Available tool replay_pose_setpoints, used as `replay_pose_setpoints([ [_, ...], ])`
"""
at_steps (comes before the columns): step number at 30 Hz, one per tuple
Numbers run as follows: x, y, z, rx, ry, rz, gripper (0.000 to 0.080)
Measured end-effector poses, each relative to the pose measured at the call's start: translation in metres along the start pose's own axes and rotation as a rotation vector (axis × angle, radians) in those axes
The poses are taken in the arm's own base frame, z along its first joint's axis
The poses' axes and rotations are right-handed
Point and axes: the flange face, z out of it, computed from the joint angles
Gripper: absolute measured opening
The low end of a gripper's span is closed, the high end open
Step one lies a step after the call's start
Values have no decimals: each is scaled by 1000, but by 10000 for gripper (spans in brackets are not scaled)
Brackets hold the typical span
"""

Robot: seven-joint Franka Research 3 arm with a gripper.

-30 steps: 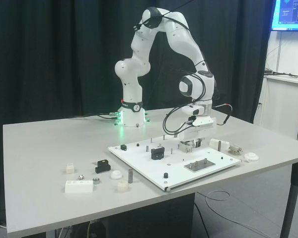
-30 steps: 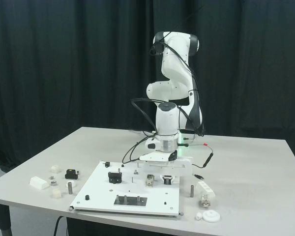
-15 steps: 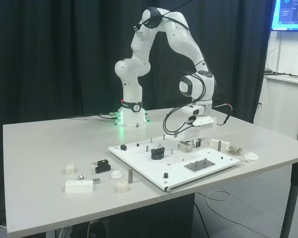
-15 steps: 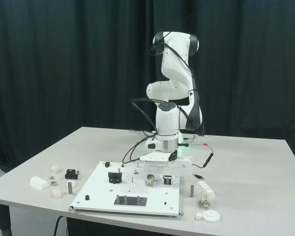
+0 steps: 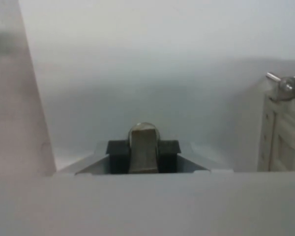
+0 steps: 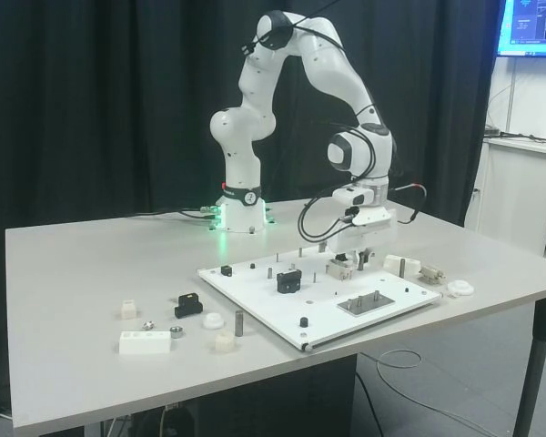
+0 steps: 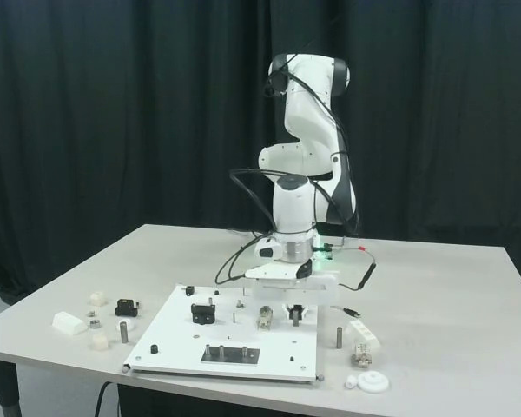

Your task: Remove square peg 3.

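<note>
My gripper [image 7: 295, 312] hangs a little above the white board [image 7: 174, 334], near its far right part. It is shut on a short grey square peg [image 7: 295, 318] that stands upright and lifted off the board. In the first room view the gripper [image 6: 360, 259] holds the peg [image 6: 360, 262] just right of a small grey fixture [image 6: 338, 265]. The wrist view shows the peg [image 5: 143, 150] pinched between the black pads [image 5: 117, 156], with the white board [image 5: 137, 73] below.
On the board [image 6: 255, 293] stand a black fixture [image 6: 288, 280] and a grey plate with two pins [image 6: 365, 303]. Loose parts lie left of it: a white block [image 6: 146, 341], a black piece [image 6: 189, 303], a grey cylinder [image 6: 239, 321]. White parts [image 6: 408, 265] and a disc [image 6: 460, 288] lie to its right.
The arm has risen since the earlier frames. The gripper, which was low on the board, now sits higher with the peg in it.
</note>
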Motion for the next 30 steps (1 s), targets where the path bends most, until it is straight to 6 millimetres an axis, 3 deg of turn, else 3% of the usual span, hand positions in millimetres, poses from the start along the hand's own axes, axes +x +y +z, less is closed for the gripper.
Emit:
replay_pose_setpoints([
  [15, 3, 6, -51, 24, -21, -4, 114],
  [30, 4, 9, -54, 21, -21, 0, 114],
])
